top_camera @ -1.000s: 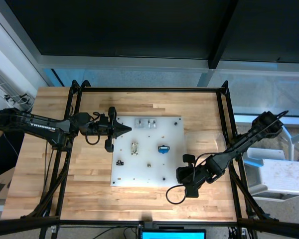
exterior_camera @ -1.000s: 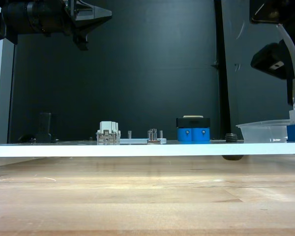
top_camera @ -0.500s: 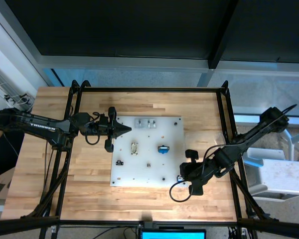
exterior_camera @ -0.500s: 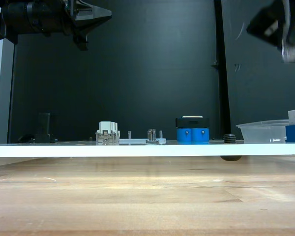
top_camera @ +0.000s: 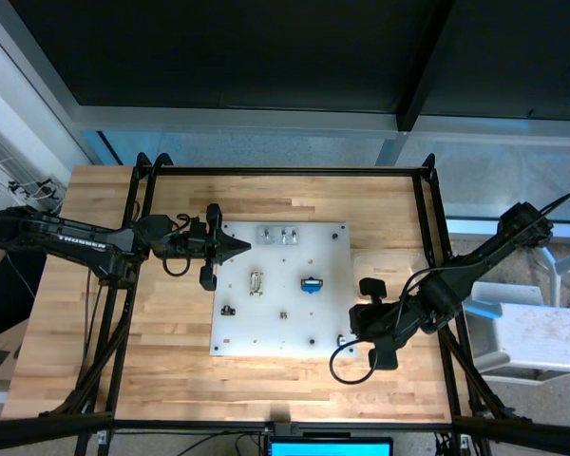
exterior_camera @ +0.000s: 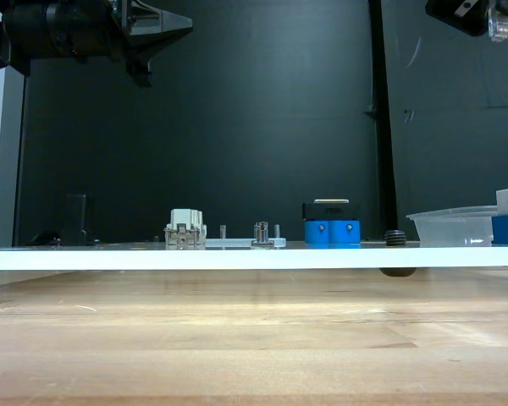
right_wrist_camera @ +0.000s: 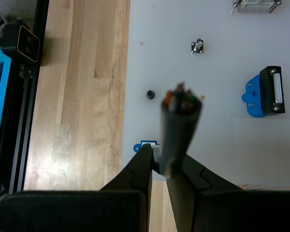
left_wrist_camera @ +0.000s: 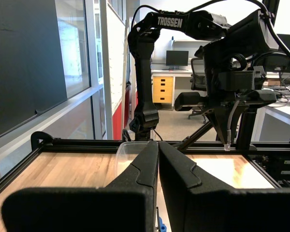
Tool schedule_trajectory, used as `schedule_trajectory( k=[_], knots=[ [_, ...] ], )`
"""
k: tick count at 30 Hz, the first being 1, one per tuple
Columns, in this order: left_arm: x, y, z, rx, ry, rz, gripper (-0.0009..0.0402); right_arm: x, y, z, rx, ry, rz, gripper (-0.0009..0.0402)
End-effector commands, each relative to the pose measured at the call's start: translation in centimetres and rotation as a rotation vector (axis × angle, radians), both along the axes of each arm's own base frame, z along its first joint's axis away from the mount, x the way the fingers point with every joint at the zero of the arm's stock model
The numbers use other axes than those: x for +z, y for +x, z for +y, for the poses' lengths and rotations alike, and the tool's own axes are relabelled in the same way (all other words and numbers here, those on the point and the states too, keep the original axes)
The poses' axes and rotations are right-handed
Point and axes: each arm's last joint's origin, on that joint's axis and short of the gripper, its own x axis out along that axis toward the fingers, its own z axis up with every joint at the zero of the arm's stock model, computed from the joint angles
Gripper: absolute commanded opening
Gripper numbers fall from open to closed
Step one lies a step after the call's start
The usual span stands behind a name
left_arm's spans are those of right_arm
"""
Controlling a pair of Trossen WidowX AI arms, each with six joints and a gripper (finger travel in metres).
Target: Remove the rj45 connector and place it in the container
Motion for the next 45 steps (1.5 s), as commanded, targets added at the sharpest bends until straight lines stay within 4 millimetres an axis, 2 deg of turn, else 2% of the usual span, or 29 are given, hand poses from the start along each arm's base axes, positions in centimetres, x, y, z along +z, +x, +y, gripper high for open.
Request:
schedule_trajectory(
  k=[1, 8, 18, 29, 38, 45],
  knots=[
    [0.0, 0.0, 0.0, 0.0, 0.0, 0.0, 0.0, -0.3, -0.1, -0.1, -0.002, 0.004, -0.004, 0.0],
    [0.0, 0.0, 0.0, 0.0, 0.0, 0.0, 0.0, -0.9, -0.3, -1.5, -0.029, 0.017, 0.009, 0.0],
    [0.0, 0.0, 0.0, 0.0, 0.0, 0.0, 0.0, -2.0, -1.6, -5.7, -0.131, 0.003, 0.017, 0.0],
    [0.0, 0.0, 0.0, 0.0, 0.0, 0.0, 0.0, -3.1, -3.5, -9.2, -0.236, -0.024, 0.059, 0.0],
    [0.0, 0.0, 0.0, 0.0, 0.0, 0.0, 0.0, -3.8, -5.6, -11.6, -0.329, -0.042, 0.115, 0.0],
    [0.0, 0.0, 0.0, 0.0, 0.0, 0.0, 0.0, -4.2, -6.7, -12.6, -0.374, -0.046, 0.134, 0.0]
  ],
)
